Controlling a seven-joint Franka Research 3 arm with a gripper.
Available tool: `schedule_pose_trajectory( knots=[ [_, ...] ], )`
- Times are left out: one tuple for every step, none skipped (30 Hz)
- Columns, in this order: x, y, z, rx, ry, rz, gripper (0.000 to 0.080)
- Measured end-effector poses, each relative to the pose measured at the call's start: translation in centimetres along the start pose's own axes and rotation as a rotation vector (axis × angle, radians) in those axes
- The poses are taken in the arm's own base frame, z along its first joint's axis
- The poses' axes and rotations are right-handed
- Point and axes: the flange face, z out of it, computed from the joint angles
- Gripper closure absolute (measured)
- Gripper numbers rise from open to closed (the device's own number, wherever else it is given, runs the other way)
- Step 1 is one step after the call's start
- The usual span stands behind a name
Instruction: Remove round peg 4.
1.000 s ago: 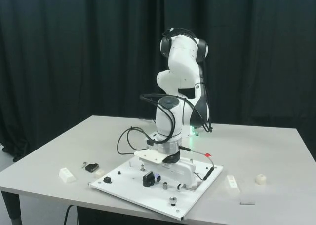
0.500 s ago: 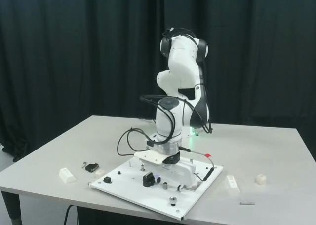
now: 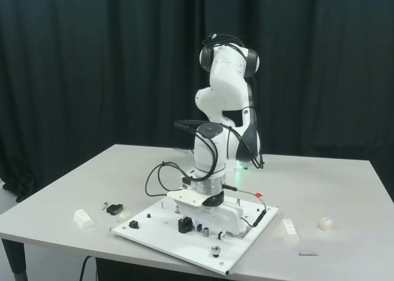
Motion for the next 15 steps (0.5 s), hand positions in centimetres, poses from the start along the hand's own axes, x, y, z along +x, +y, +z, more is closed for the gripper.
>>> schedule_pose_trajectory(
  knots=[
    [0.03,0.01,0.02,0.001,0.0,-0.005,0.0003],
    [0.06,0.03,0.03,0.001,0.001,-0.014,0.0003],
    [0.1,0.05,0.05,0.001,0.001,-0.025,0.0256],
    [0.15,0.08,0.06,0.001,0.001,-0.036,0.0256],
    [0.2,0.1,0.06,0.001,0.0,-0.044,0.0256],
    [0.27,0.13,0.06,0.001,0.0,-0.049,0.0256],
    [0.34,0.15,0.07,0.002,-0.001,-0.049,0.0256],
    [0.41,0.18,0.07,0.002,-0.001,-0.048,0.0256],
    [0.49,0.21,0.07,0.002,-0.002,-0.047,0.042],
    [0.56,0.24,0.08,0.002,-0.002,-0.047,0.042],
    [0.62,0.27,0.08,0.002,-0.002,-0.049,0.042],
    [0.68,0.29,0.08,0.002,-0.002,-0.051,0.042],
    [0.78,0.34,0.1,0.002,-0.002,-0.052,0.042],
    [0.91,0.41,0.1,0.001,-0.002,-0.052,0.042],
    [0.98,0.46,0.09,0.003,-0.006,-0.05,0.0578]
  ],
)
